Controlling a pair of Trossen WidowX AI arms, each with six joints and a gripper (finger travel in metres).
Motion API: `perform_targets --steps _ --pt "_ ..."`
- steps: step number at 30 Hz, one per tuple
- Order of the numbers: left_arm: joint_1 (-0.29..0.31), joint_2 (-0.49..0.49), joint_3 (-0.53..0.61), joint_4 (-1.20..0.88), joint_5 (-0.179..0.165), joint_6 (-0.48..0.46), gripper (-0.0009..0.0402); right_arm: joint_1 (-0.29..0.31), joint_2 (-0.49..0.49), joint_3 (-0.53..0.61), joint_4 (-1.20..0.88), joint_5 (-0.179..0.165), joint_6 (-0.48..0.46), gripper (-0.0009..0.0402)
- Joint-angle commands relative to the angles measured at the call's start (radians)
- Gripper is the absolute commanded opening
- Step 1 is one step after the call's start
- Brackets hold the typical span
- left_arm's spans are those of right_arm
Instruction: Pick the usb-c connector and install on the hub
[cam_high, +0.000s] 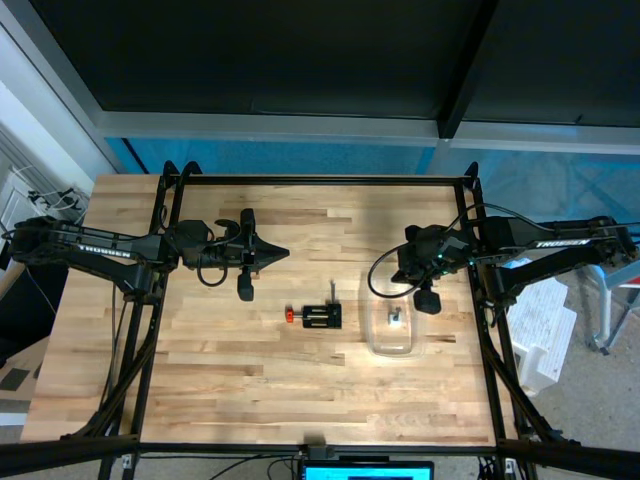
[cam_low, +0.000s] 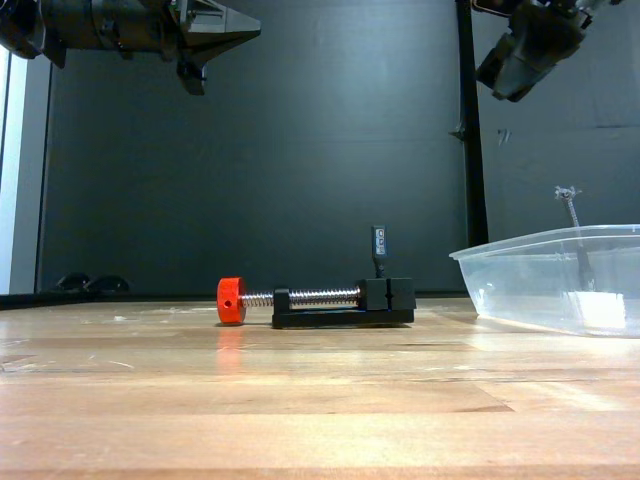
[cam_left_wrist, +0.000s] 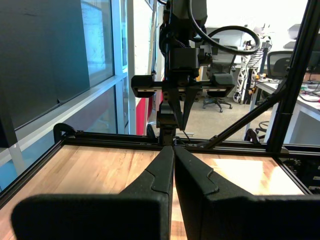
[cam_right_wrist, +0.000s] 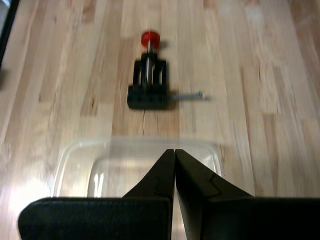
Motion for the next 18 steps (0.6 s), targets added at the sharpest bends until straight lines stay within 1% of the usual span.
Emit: perform_targets --steps 1,9,18 --pt "0.0 0.0 0.0 0.0 0.0 0.0 0.0 0.012 0.002 0.009 -0.056 0.0 0.003 0.0" --pt "0.0 0.0 0.0 0.0 0.0 0.0 0.0 0.038 0.035 0.055 -0.207 0.0 0.022 0.0" --pt "0.0 0.0 0.0 0.0 0.0 0.0 0.0 0.1 0.073 0.062 -0.296 0.001 0.081 0.0"
